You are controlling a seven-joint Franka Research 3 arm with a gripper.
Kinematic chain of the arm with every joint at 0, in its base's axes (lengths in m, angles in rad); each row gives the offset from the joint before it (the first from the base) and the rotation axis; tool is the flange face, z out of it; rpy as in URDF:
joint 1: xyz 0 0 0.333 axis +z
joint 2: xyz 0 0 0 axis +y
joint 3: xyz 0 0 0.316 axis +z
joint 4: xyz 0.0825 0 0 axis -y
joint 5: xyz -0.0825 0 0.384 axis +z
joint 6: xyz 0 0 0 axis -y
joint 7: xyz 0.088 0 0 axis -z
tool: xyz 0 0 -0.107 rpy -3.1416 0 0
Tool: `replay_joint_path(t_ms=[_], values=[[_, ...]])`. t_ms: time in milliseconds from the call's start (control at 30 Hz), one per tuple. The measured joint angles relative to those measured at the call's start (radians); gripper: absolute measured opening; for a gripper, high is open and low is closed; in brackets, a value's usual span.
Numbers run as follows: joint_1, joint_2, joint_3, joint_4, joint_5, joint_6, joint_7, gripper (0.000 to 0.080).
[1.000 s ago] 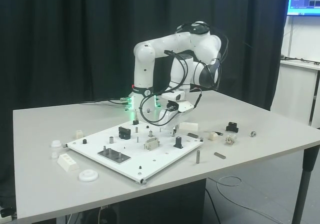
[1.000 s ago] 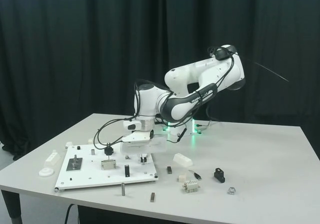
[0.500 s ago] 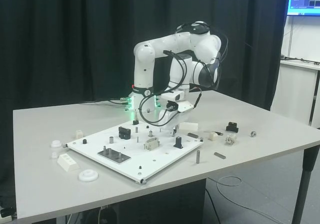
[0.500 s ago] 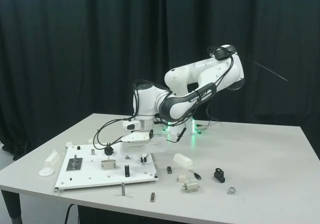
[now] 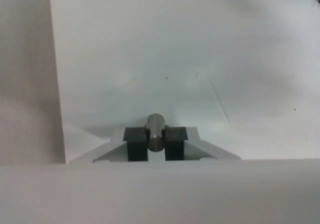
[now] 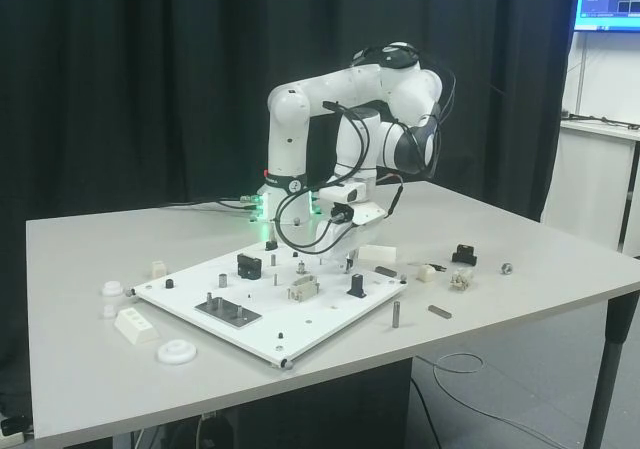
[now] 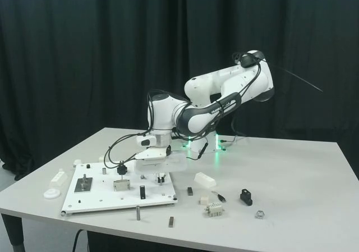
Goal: Remove round peg 2.
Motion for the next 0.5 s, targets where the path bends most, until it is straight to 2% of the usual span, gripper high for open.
replay_joint_path(t_ms=[267, 500], values=[[0.0, 0.0, -0.005, 0.0, 0.001, -0.007, 0.011, 0.0069], [0.003, 0.0, -0.025, -0.002, -0.003, -0.029, 0.023, 0.0069]])
